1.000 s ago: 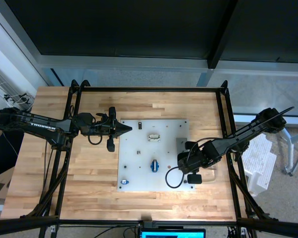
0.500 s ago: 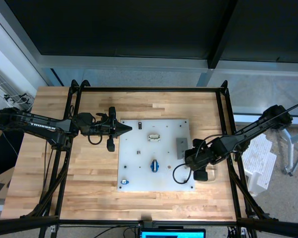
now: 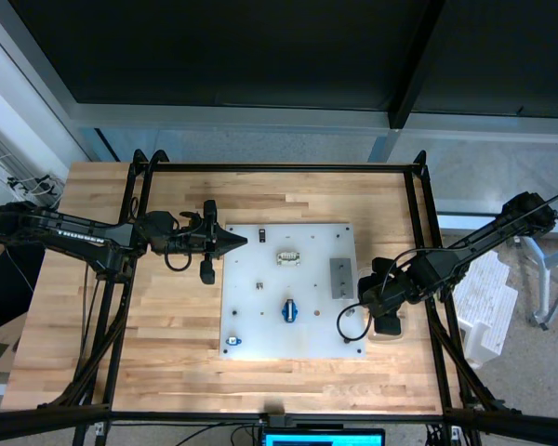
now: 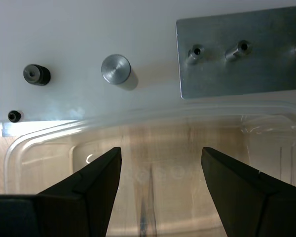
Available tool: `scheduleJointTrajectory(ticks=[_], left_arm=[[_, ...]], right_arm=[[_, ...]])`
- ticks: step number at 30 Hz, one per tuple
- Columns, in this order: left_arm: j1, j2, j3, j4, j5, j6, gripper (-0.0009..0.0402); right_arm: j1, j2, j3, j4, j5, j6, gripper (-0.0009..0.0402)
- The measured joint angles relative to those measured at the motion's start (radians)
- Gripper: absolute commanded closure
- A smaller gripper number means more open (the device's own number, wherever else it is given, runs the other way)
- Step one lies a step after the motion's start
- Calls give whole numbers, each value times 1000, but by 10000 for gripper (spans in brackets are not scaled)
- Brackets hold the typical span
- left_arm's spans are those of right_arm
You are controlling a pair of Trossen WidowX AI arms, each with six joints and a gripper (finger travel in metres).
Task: Remove the 16mm cylinder and place in the container
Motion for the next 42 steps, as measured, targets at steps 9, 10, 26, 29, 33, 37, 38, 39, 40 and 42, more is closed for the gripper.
scheduleJointTrajectory(ticks=[9,10,26,29,33,37,38,39,40,42], left_arm=[[0,0,0,0,0,0,393],[0,0,0,0,0,0,393],[0,0,0,0,0,0,393],[0,0,0,0,0,0,393],[0,0,0,0,0,0,393],[0,0,0,0,0,0,393],[0,0,0,0,0,0,393],[0,0,0,0,0,0,393],[0,0,0,0,0,0,393],[0,0,0,0,0,0,393]], right_arm=[[4,-1,-4,1,0,-8,173],[4,-1,-4,1,0,-9,173],[7,108,92,31,27,-81,173],[7,144,110,62,27,-87,173],[9,192,149,68,26,-91,173],[9,226,156,82,26,-91,173],[9,235,156,87,26,-91,173],[9,243,156,89,26,-91,174],[9,251,156,90,26,-91,174],[9,259,149,98,26,-91,177]])
